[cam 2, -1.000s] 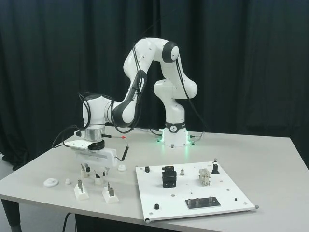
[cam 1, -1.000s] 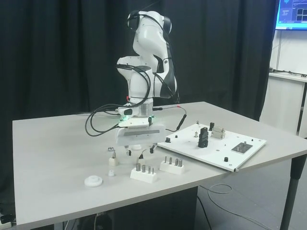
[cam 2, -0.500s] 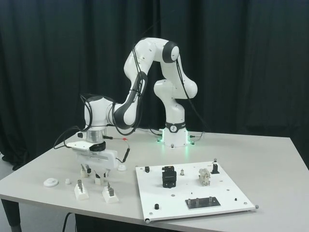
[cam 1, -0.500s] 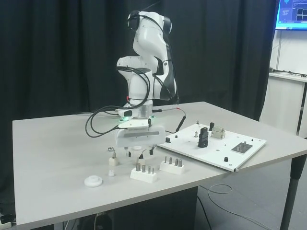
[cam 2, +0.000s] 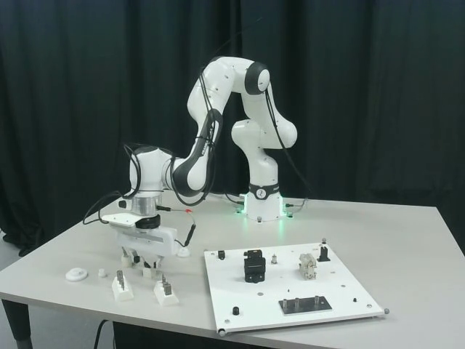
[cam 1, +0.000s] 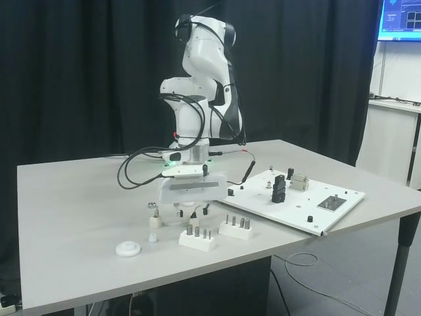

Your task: Pick USB.

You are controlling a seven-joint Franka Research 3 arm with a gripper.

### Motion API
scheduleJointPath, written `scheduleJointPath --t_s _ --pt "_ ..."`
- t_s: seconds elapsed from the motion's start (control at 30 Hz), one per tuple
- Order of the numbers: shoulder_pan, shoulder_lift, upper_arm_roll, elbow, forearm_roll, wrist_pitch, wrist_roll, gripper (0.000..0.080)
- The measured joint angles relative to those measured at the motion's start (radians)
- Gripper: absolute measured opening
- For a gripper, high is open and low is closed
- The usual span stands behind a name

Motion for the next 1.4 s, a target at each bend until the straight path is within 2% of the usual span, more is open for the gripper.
scheduleJointPath --t_s 0.37,0.4,0.7,0.73,1.1,1.4 --pt "0.000 0.000 -0.001 -0.001 0.000 0.013 -0.008 0.0667" --pt "0.000 -0.001 -0.001 -0.001 0.000 0.014 -0.008 0.0294" --pt "0.002 -0.002 0.001 -0.001 0.003 0.018 -0.008 0.0294" --pt "0.003 -0.003 0.001 -0.001 0.004 0.018 -0.008 0.0094" --pt "0.007 -0.022 -0.001 -0.001 0.006 0.014 -0.008 0.0094" --pt "0.008 -0.068 -0.007 -0.008 0.005 -0.024 -0.008 0.0094"
